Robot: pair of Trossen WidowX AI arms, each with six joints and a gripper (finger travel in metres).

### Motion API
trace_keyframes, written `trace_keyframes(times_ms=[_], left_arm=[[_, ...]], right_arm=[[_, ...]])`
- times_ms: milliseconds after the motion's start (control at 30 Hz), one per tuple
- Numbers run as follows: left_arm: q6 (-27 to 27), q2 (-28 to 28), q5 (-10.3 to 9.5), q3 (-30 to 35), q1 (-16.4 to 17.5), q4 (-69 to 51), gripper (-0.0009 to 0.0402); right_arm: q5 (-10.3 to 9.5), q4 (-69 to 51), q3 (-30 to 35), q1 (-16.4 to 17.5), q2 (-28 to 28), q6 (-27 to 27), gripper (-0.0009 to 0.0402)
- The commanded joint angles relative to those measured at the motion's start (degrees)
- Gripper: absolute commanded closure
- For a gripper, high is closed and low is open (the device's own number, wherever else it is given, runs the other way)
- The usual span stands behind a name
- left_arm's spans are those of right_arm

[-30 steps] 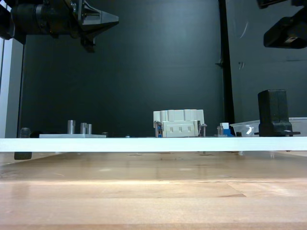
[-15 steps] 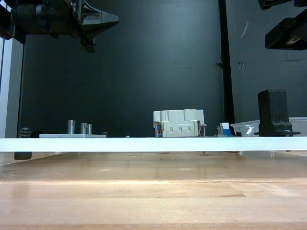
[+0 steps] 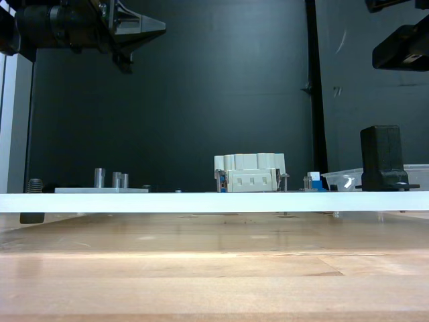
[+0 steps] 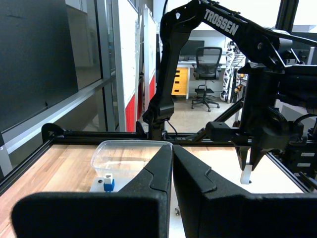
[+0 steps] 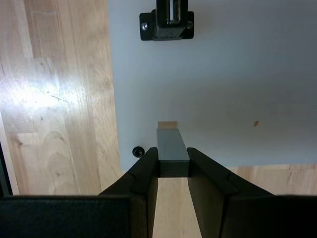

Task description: Pick the 16mm bar and install on taskboard

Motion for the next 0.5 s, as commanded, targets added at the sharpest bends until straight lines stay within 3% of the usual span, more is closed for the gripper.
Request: trace_keyframes(times_ms=[33,500], left_arm=[[0.00,0.02,0.02,0.02,0.00,0.00,0.0393],[0.00,0.02,0.02,0.02,0.02,0.00,0.0393]], right_arm=[[0.04,0.13,-0.11,0.02,0.00,-0.02,0.0393],[0.04,1.01,-0.35,0.04,0.96,-0.24,0.0393]])
